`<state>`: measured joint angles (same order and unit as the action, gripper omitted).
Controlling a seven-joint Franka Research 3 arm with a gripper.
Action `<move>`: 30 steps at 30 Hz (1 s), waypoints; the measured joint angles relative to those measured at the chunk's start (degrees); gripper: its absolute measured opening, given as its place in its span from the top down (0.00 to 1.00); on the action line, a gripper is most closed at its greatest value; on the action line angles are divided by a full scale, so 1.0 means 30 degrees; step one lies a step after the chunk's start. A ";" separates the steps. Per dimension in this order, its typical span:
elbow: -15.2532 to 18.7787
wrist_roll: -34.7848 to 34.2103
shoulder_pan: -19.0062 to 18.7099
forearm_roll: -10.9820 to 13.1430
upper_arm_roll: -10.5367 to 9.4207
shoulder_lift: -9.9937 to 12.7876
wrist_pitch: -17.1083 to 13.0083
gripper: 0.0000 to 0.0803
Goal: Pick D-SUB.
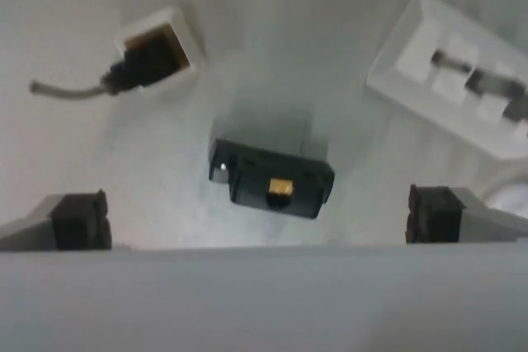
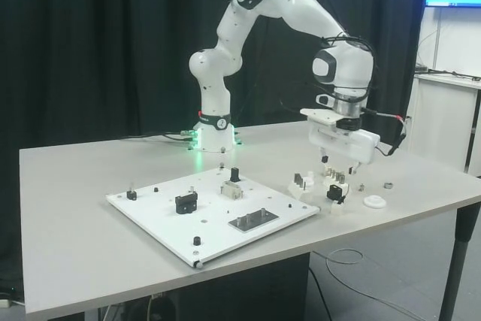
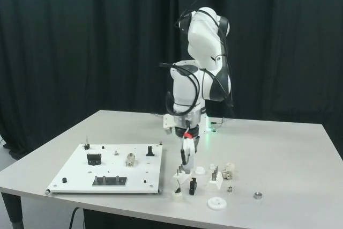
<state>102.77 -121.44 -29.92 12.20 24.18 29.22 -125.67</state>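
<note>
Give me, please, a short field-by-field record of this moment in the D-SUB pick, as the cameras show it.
target: black D-SUB connector, lying on the grey table
gripper: gripper open, above the connector, one finger to each side, not touching
neighbours: white holder with a cabled plug; white tray of small parts
board: white assembly board, apart from the gripper
stage: connector not yet grasped

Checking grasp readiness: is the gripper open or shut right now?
Open. In the wrist view the gripper shows two black fingertips set wide apart, the black D-SUB connector lying between them, untouched.
</note>
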 joint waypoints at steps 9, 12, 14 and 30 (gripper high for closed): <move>-0.0020 -0.2242 -0.0154 0.0257 -0.0283 0.0516 -0.0488 0.00; -0.0044 -0.2426 -0.0201 0.0480 -0.0283 0.0677 -0.0640 0.00; -0.0056 -0.2499 -0.0205 0.0654 -0.0282 0.0769 -0.0730 0.00; -0.0103 -0.2567 -0.0204 0.1551 -0.0236 0.1366 -0.1321 0.00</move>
<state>102.46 -129.14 -30.53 16.85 23.47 33.31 -129.63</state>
